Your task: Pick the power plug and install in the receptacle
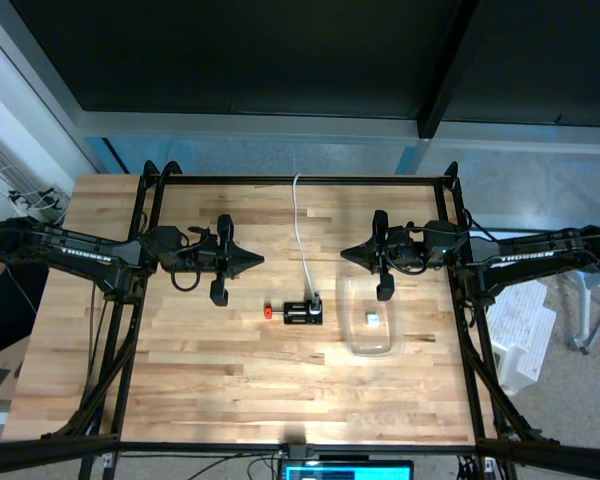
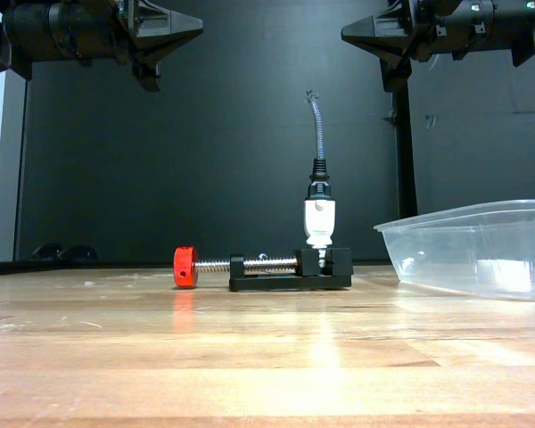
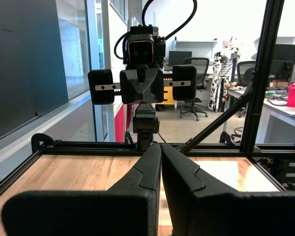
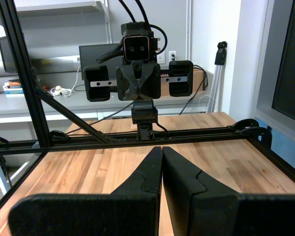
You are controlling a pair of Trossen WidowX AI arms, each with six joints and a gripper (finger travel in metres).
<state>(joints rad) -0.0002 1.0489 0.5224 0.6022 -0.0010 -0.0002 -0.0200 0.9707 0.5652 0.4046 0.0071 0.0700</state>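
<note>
Left gripper (image 1: 258, 261), right gripper (image 1: 344, 253): fingers together, parked high, facing inward. Vise (image 2: 290, 272) clamps receptacle (image 2: 319, 218) upright, steady for insertion.

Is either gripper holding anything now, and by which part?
Nothing is held. The left gripper and the right gripper hang shut and empty above the table, facing each other.

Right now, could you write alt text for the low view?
A black mini vise with a red knob holds the white receptacle upright on the wooden table, beside a clear tray. The left pincer and right pincer hang shut high above, one on each side.
</note>
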